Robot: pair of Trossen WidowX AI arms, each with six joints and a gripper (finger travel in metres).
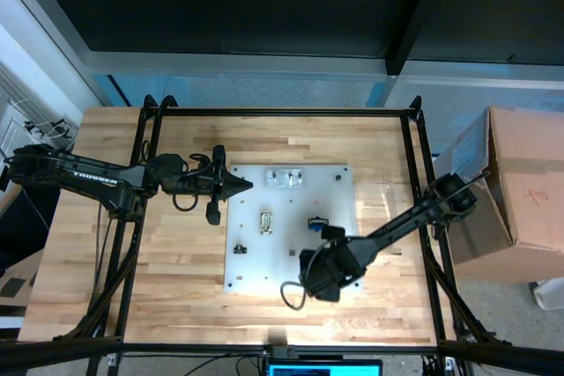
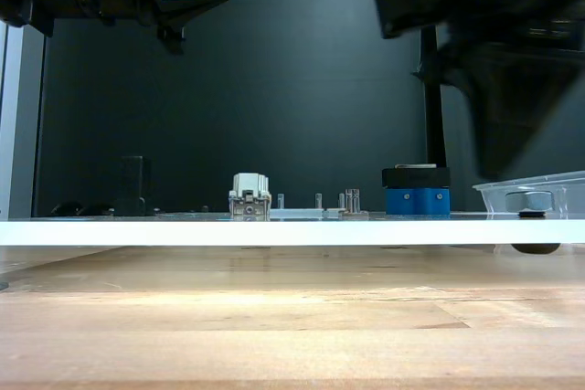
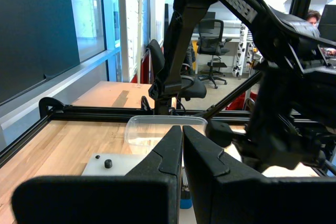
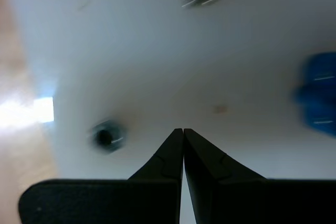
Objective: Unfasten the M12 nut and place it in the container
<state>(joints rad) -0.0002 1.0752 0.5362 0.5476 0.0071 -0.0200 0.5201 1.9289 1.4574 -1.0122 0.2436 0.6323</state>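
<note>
Your nut (image 4: pixel 107 136) sits on its stud (image 2: pixel 528 214) just beside the closed, empty right claw (image 4: pixel 183 129); left claw (image 3: pixel 182 127) closed, well apart; everything remains

TROSSEN marks the left arm (image 1: pixel 92 180) and right arm (image 3: pixel 239 4).

The table (image 1: pixel 264 314) is pale wood, smooth with a visible grain, inside a frame (image 1: pixel 282 113) of black metal rail. The board (image 1: pixel 256 261) looks like white matt plastic. The tray (image 2: pixel 567 191) is clear, glossy plastic; the nut (image 2: pixel 528 199) is bright silver metal. The left gripper (image 3: pixel 182 129) and right gripper (image 4: pixel 183 131) have matt black fingers, plastic by the look. The box (image 1: pixel 520 191) is dull brown cardboard.
</note>
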